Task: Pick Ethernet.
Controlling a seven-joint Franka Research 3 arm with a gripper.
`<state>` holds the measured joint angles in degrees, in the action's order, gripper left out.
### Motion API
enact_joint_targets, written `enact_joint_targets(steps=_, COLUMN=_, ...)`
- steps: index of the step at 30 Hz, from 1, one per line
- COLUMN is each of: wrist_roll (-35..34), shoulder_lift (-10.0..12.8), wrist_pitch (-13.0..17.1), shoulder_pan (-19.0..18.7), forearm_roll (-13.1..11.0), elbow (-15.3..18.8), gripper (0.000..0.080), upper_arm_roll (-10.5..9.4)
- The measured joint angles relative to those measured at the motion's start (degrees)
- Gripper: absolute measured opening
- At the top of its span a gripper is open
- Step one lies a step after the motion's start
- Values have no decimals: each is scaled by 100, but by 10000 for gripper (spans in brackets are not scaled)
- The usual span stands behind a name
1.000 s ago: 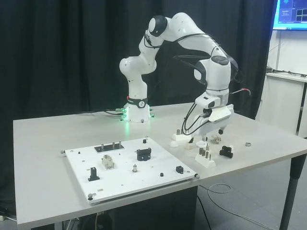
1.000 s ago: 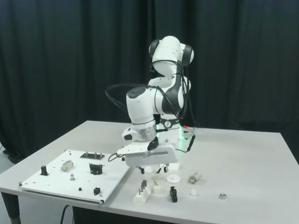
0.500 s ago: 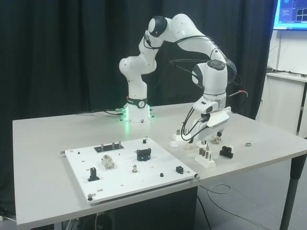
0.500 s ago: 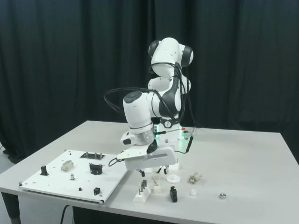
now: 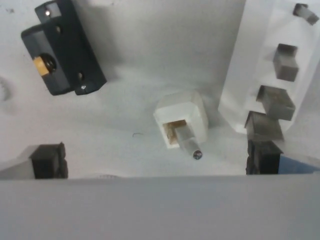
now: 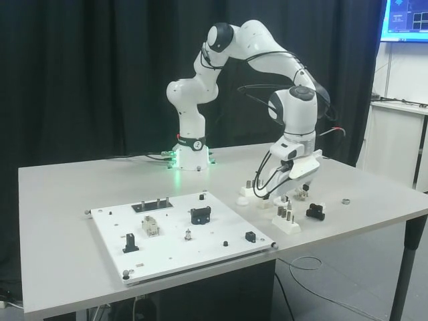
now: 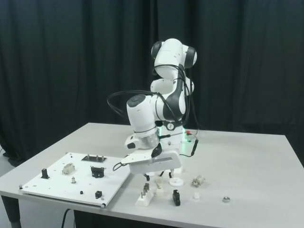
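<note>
Low over the loose parts at the table's near right edge, gripper spread wide, pads flanking the Ethernet jack without touching. Jack on the bare grey top, socket up. Black block at its 10 o'clock, white holder at its 2.

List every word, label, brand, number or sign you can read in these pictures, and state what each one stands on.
None can be read.
The screen at the edge of the first room view shows marks too small to read.
The white arm, the white board and the white Ethernet part under the gripper show no legible writing.
</note>
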<state>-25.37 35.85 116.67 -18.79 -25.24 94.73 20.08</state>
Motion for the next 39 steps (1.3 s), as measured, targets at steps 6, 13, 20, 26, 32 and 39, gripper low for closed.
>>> enact_joint_targets(steps=6, wrist_roll=7, shoulder_lift=0, wrist_pitch=-4, shoulder_pan=-5, forearm_roll=0, elbow=43, gripper=800, upper_arm_roll=-42)
enact_joint_targets(steps=13, wrist_roll=88, shoulder_lift=0, wrist_pitch=-4, shoulder_pan=-9, forearm_roll=1, elbow=109, gripper=800, upper_arm_roll=-86)
enact_joint_targets(steps=20, wrist_roll=106, shoulder_lift=7, wrist_pitch=4, shoulder_pan=-20, forearm_roll=1, elbow=133, gripper=800, upper_arm_roll=-94)
enact_joint_targets(steps=26, wrist_roll=106, shoulder_lift=27, wrist_pitch=20, shoulder_pan=-26, forearm_roll=1, elbow=133, gripper=800, upper_arm_roll=-94)
enact_joint_targets(steps=32, wrist_roll=106, shoulder_lift=61, wrist_pitch=84, shoulder_pan=-32, forearm_roll=1, elbow=133, gripper=800, upper_arm_roll=-94)
enact_joint_targets(steps=39, wrist_roll=106, shoulder_lift=95, wrist_pitch=128, shoulder_pan=-35, forearm_roll=1, elbow=133, gripper=800, upper_arm_roll=-97)
